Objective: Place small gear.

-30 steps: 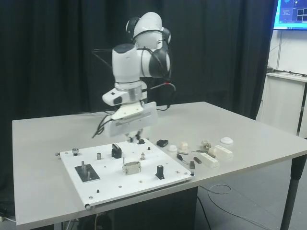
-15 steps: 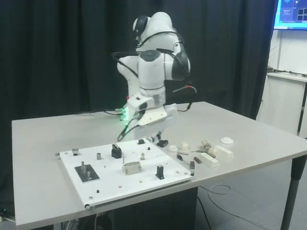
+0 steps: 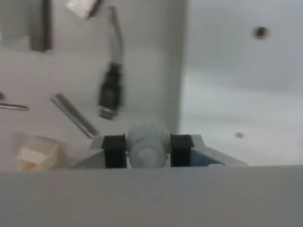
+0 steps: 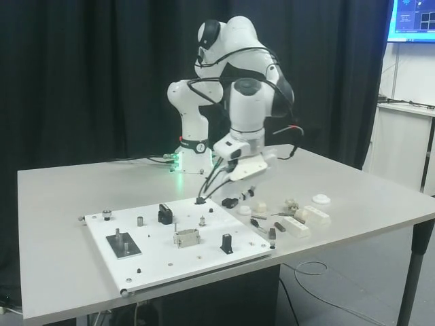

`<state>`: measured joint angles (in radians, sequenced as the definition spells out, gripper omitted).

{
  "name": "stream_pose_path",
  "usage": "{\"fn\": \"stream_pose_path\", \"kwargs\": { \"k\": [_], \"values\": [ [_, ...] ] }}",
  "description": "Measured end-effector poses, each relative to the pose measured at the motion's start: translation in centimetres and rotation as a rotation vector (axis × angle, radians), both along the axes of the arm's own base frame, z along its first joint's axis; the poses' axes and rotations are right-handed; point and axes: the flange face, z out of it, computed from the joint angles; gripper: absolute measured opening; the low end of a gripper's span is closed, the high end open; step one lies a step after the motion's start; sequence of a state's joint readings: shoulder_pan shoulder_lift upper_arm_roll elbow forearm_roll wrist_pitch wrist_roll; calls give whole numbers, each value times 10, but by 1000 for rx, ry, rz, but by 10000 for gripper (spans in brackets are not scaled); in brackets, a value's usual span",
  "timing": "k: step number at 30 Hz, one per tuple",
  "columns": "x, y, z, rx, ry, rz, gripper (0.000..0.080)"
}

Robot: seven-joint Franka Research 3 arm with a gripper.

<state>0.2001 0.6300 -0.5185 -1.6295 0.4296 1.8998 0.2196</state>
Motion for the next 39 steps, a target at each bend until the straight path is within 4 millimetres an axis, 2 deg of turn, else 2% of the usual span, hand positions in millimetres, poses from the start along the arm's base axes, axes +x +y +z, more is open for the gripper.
{"fn": "stream_pose_path", "kwargs": {
  "k": [9, 18, 31, 39],
  "values": [
    [-4, 56, -15, -23, 9, 17, 198],
    [-17, 103, -26, -40, 10, 76, 198],
    [-53, 156, -37, -59, -13, 163, 198],
    [-80, 180, -43, -68, -48, 199, 198]
  ]
}}
